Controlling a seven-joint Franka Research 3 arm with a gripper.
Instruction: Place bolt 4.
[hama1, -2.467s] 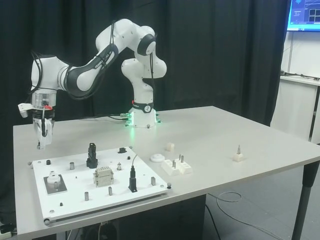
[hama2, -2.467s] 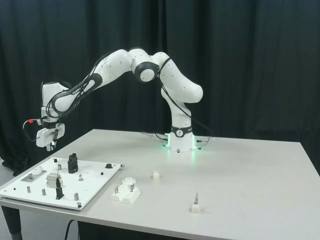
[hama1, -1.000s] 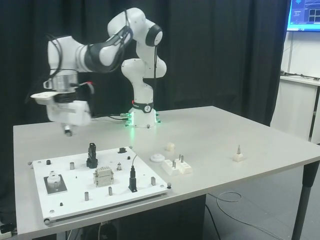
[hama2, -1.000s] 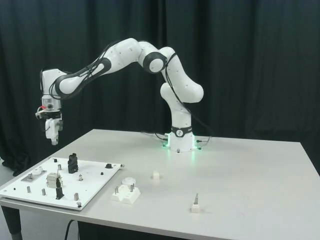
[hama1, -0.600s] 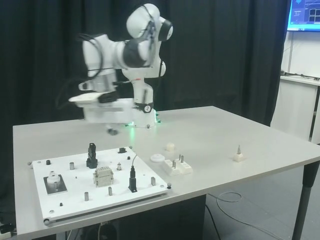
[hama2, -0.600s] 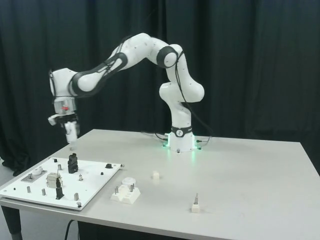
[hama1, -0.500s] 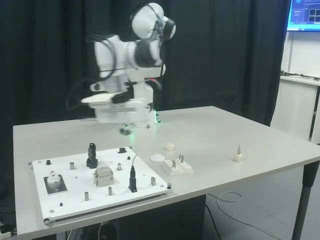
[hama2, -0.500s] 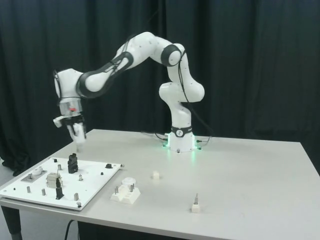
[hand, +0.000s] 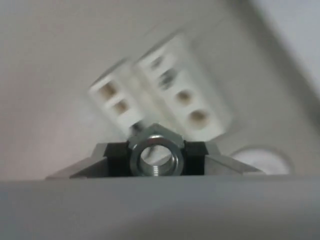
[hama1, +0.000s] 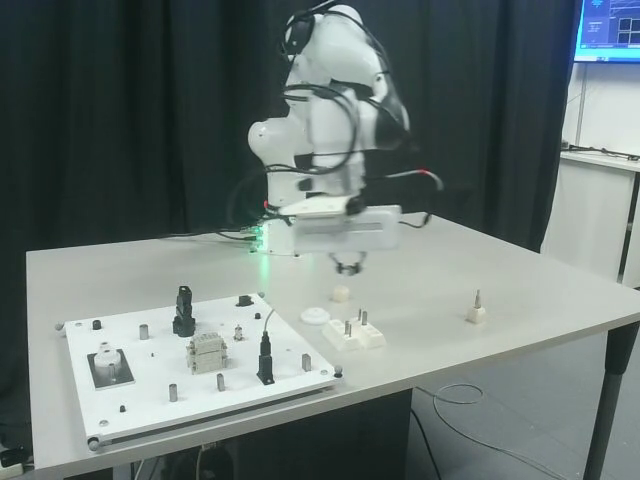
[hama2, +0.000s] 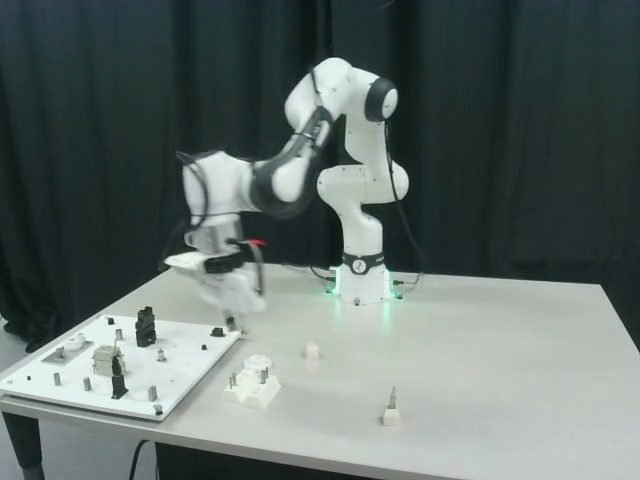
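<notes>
Where the wrist view looks down past the fingers, the gripper (hand: 155, 159) is closed on a small grey bolt (hand: 154, 156). We see the bolt end-on, with its six-sided head and a round hole in the middle. A black finger pad (hand: 116, 159) sits tight on each side of it. Under the bolt lies a white block (hand: 165, 92) with small holes in it, and one hole has a pin in it. A round white disc (hand: 261, 159) shows beside the gripper. The grey bench (hand: 55, 55) is under them all.

In the first room view, the white arm (hama1: 335, 95) bends over the middle of the bench (hama1: 520, 265). The gripper (hama1: 348, 266) hangs in the air, above and a little behind the white block (hama1: 354, 333), not touching it. The bolt is too small to make out here. The white disc (hama1: 316, 317) and a little white cube (hama1: 340, 293) lie near the block. A small white stand with a pin (hama1: 477, 309) sits well apart, toward the far side. A white board (hama1: 190, 360) with black and grey parts lies near the bench edge.

In the second room view, the gripper (hama2: 232, 320) hangs just past the edge of the white board (hama2: 130, 365). The white block (hama2: 251, 388) sits lower, near it. Green light glows at the arm's base (hama2: 361, 287).
</notes>
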